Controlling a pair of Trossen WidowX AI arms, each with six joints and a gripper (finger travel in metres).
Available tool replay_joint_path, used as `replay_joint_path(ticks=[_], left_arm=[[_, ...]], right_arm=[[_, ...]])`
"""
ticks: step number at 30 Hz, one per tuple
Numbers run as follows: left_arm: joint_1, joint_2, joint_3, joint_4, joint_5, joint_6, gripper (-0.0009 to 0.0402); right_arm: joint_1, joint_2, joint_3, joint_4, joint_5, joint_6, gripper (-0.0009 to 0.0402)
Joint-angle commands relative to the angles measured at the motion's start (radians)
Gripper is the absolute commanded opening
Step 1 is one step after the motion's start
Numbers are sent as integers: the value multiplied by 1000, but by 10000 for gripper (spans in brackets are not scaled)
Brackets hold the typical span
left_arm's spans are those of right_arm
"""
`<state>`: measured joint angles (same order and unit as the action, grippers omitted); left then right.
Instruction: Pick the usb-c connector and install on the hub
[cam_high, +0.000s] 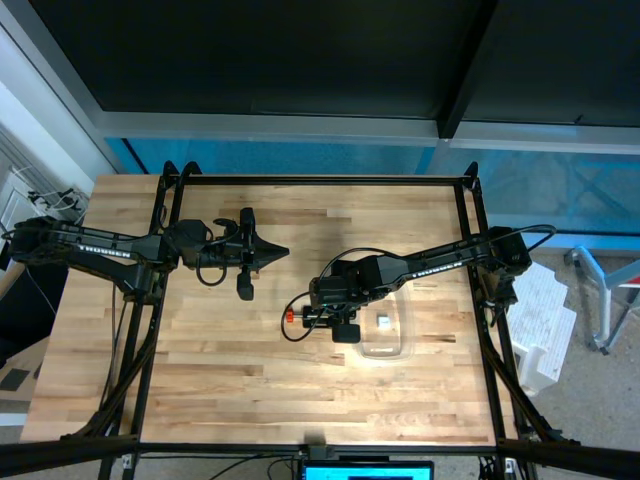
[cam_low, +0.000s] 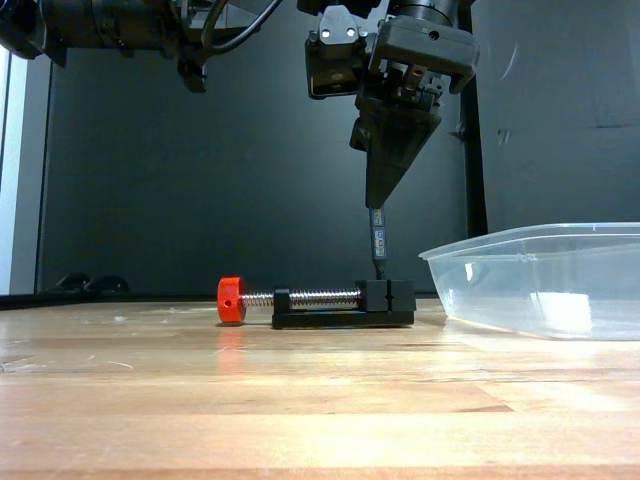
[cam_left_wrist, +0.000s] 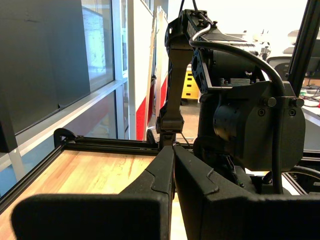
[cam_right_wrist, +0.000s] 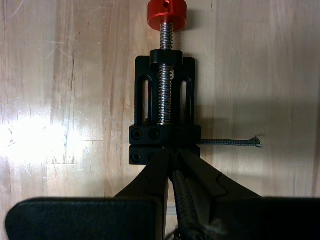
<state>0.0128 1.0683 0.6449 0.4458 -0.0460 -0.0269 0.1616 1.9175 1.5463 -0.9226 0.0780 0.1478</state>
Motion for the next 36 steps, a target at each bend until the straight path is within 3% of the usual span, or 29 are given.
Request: replay_joint_path(ticks=[1,14,28,36], left_arm=[[0,0,0,0,0,0,0],[0,0,0,0,0,0,0],[0,0,0,0,0,0,0],[0,0,0,0,0,0,0]], right_arm=[[0,2,-1,-2,0,0,2],[1,-20,-1,-2,0,-8,12],[0,-95,-1,-29,0,-7,173],[0,-200,-47,-60,0,-10,213]])
